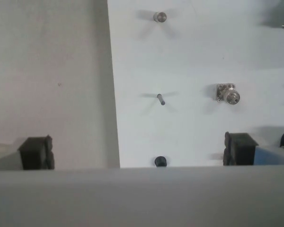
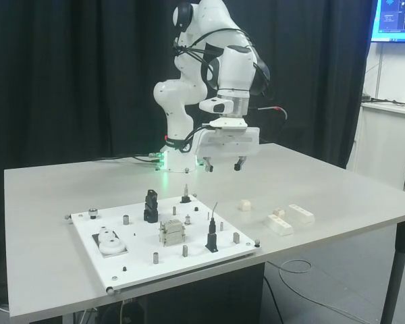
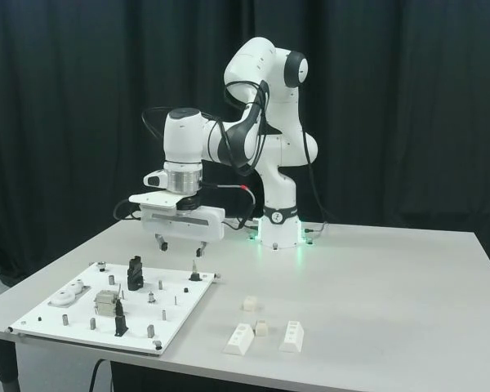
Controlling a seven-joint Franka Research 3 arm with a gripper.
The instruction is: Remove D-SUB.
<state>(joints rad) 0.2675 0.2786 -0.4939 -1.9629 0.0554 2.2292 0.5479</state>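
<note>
Both jaws stand apart as the gripper (image 2: 223,165) hangs above the board's (image 2: 189,260) far edge, D-SUB (image 2: 172,233) untouched

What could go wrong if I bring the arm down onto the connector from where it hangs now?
The gripper hangs open above the board's far edge, not over the connector; a straight descent would miss it. Thin pins and a black upright part stand close around the connector, so wide jaws may strike them on the way.
</note>
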